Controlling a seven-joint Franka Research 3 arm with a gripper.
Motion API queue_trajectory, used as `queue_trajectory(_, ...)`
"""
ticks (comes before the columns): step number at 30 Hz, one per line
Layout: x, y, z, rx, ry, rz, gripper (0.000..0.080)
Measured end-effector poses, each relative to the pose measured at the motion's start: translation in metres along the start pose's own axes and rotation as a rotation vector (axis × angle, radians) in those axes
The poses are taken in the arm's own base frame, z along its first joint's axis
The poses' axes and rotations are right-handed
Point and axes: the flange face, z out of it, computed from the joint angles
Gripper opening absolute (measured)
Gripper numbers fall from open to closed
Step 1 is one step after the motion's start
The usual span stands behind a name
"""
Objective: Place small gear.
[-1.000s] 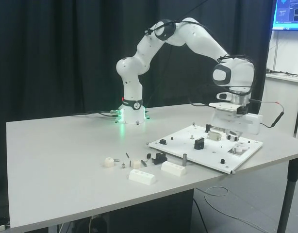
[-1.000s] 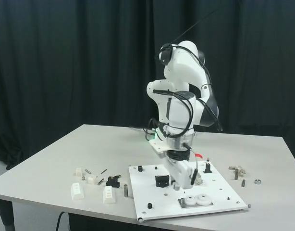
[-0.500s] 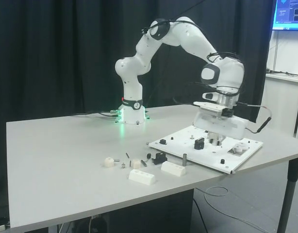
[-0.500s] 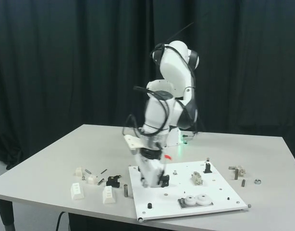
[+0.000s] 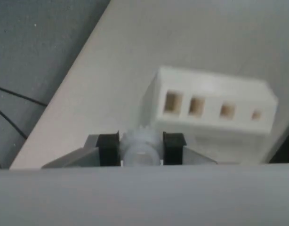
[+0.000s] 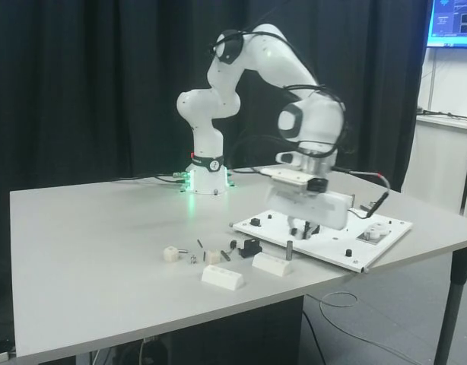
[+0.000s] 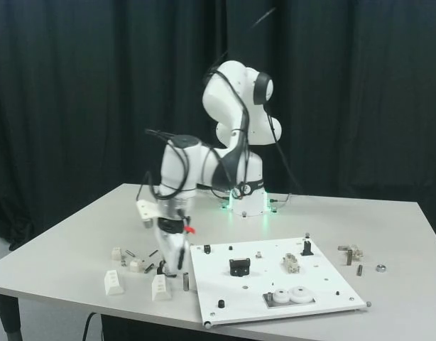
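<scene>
White arm [image 6: 294, 84] swung off board [image 6: 385, 239]; small gear [image 5: 140, 147] now over block [image 5: 212, 101].

White arm [image 7: 181, 170] bent low beside white board [image 7: 275, 280]

White rounded arm [image 6: 252, 57], black cables, green-lit base [image 6: 205, 181], black-padded fingers [image 5: 108, 146].

1. The wrist housing is cutting off the lower half of the small gear [image 5: 140, 149] in the wrist view.
2. The claw [image 6: 303, 228] is blurring in the first room view; its fingers are too small to make out.
3. Small loose parts [image 7: 133, 261] on the surface [image 7: 83, 234] are staying too tiny to identify.
</scene>
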Motion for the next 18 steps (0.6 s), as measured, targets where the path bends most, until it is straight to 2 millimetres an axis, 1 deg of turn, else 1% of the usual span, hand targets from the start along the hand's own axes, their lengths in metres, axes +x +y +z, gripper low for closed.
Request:
queue_trajectory(4,0.021,-0.002,0.010,0.003,-0.021,-0.008,0.0193)
queue_trajectory(7,0.033,-0.003,0.017,0.007,-0.033,-0.010,0.0193)
queue_trajectory(11,0.043,-0.004,0.027,0.011,-0.039,-0.020,0.0193)
queue_trajectory(18,0.055,-0.004,0.046,0.017,-0.049,-0.028,0.0193)
